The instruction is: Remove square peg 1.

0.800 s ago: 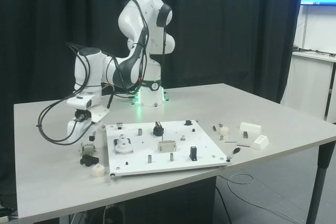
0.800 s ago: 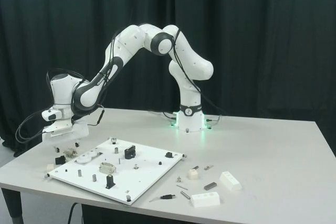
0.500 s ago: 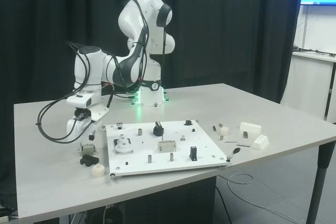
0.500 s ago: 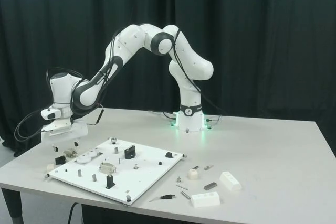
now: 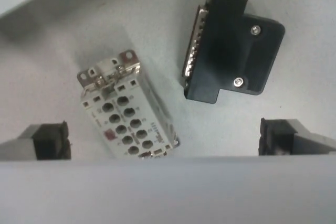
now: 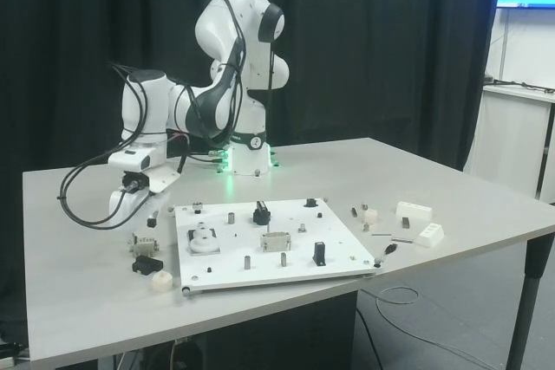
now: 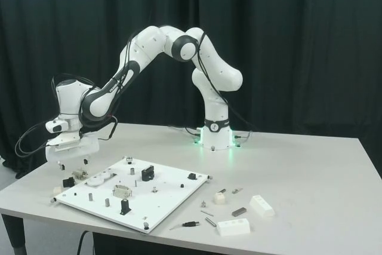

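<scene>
My gripper hangs open and holds nothing, just above the table off the left edge of the white board. In the wrist view, its black fingertips stand on either side of a grey multi-pin connector, with a black plug connector lying beside it. Both room views show the gripper over these two loose parts. Several small upright pegs stand on the board. I cannot tell which one is square peg 1.
A white round piece lies at the board's front left corner. To the right of the board lie two white blocks, a small plug and small pins. The arm's base stands behind the board.
The arm's wrist and hand have risen slightly above the two loose connectors. The fingers are still apart. Nothing on the table has moved.
</scene>
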